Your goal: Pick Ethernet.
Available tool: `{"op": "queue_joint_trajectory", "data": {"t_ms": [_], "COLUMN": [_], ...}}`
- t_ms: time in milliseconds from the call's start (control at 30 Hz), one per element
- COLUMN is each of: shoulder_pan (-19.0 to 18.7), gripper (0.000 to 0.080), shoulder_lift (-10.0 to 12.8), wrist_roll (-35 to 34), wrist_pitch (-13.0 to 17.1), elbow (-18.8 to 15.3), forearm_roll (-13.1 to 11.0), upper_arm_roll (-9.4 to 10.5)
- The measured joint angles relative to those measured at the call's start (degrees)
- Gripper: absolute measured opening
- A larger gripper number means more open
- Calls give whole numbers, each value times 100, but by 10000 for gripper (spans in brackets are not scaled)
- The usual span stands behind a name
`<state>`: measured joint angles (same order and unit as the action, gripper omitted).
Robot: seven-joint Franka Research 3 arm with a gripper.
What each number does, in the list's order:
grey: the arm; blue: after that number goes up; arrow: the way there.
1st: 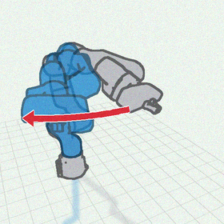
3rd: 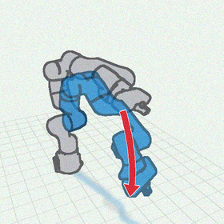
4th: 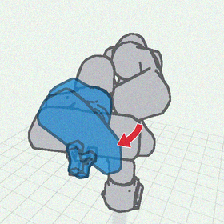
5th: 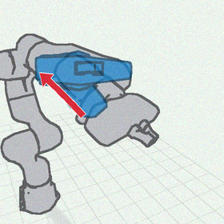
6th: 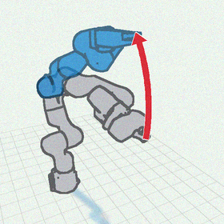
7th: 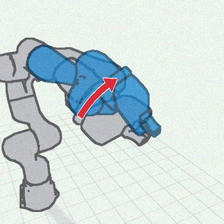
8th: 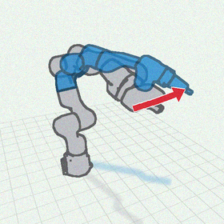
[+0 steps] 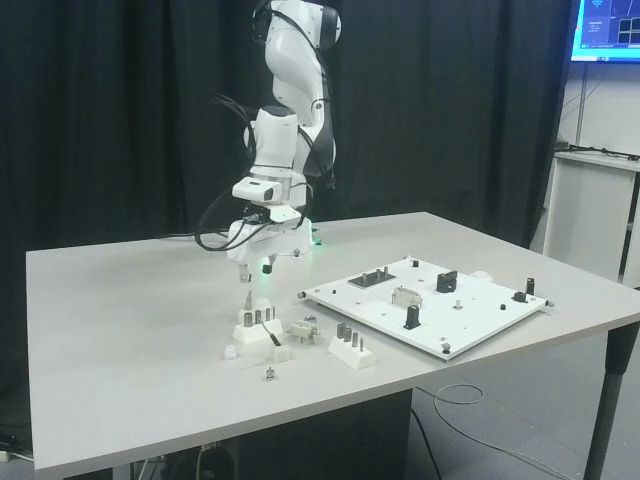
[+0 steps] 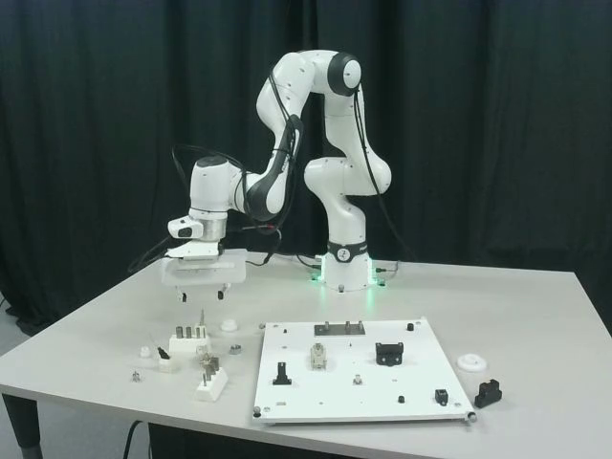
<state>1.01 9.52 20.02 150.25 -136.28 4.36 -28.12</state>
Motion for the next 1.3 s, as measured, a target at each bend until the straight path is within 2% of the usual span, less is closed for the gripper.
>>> {"op": "queue_joint_trajectory", "data": {"t_ms": [300, 667, 900, 1133, 1300], "shoulder_pan": [2, 17, 20, 15, 10], "gripper": [800, 800, 800, 800, 800], "shoulder_lift": [8, 64, 136, 239, 305], "wrist_roll": [218, -200, -812, -1573, -2437], "wrist_pitch": [0, 22, 43, 43, 38], "elbow": [-4, 8, 37, 86, 129], "forearm_roll": [-34, -670, -970, -1060, -1088], "upper_arm_roll": [1, -23, -29, -27, -22]}}
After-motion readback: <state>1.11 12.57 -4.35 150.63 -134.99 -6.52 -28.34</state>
